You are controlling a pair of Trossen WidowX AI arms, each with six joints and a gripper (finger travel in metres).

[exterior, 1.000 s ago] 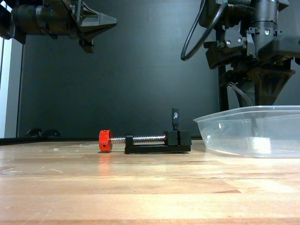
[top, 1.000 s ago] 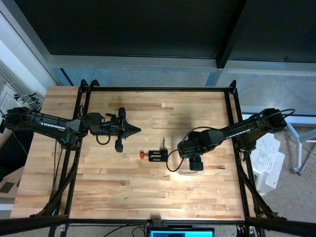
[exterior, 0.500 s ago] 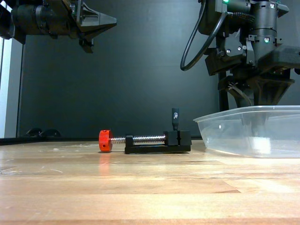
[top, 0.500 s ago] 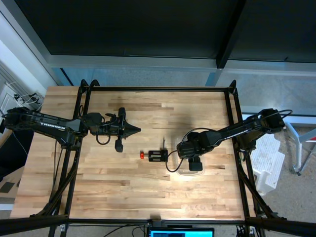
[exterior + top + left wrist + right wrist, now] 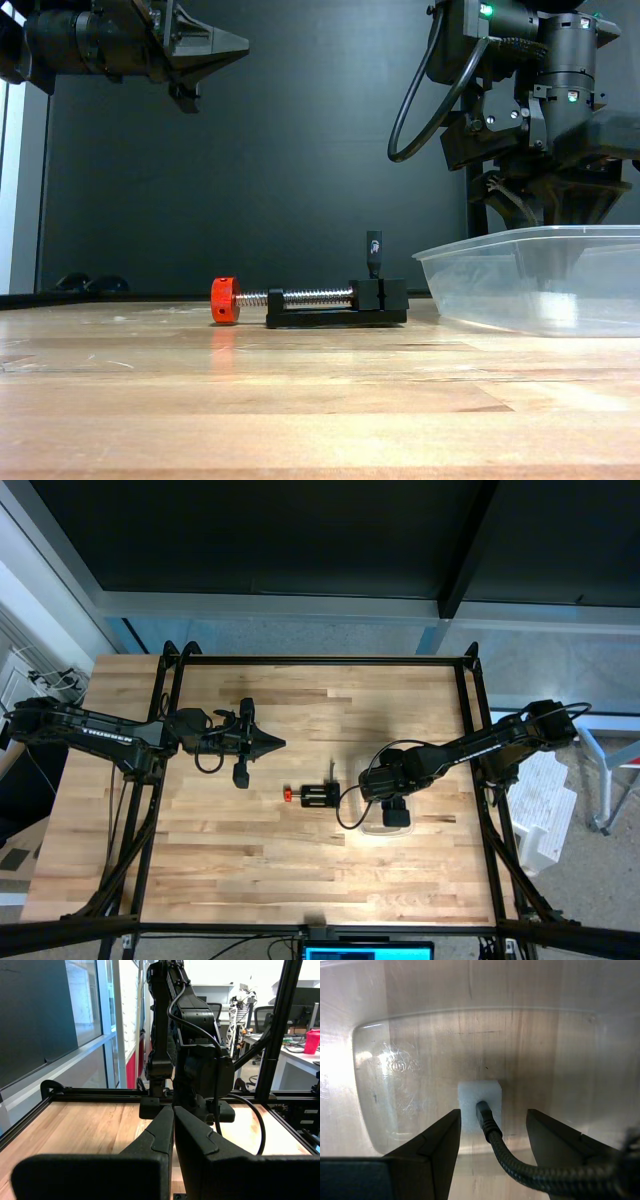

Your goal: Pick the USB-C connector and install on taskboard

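The USB-C connector [image 5: 482,1111], a small dark plug on a braided cable, stands in a whitish foam square [image 5: 479,1096] on the floor of a clear tray. My right gripper [image 5: 492,1115] is open, one finger on each side of the plug and apart from it. From above, the right gripper [image 5: 396,814] hangs over the tray, just right of the taskboard [image 5: 318,796]. The taskboard [image 5: 336,302] is a black block with an orange-red knob and an upright dark post. My left gripper [image 5: 274,743] is shut and held high at the left [image 5: 238,42], away from both.
The clear plastic tray [image 5: 470,282] sits directly right of the taskboard, its rim [image 5: 368,830] under the right arm. A black frame [image 5: 320,661] borders the wooden table. The right arm's cable loops down beside the tray.
My right gripper has sunk lower into the tray, bringing its open fingers down around the connector. The left arm and the taskboard have not moved.
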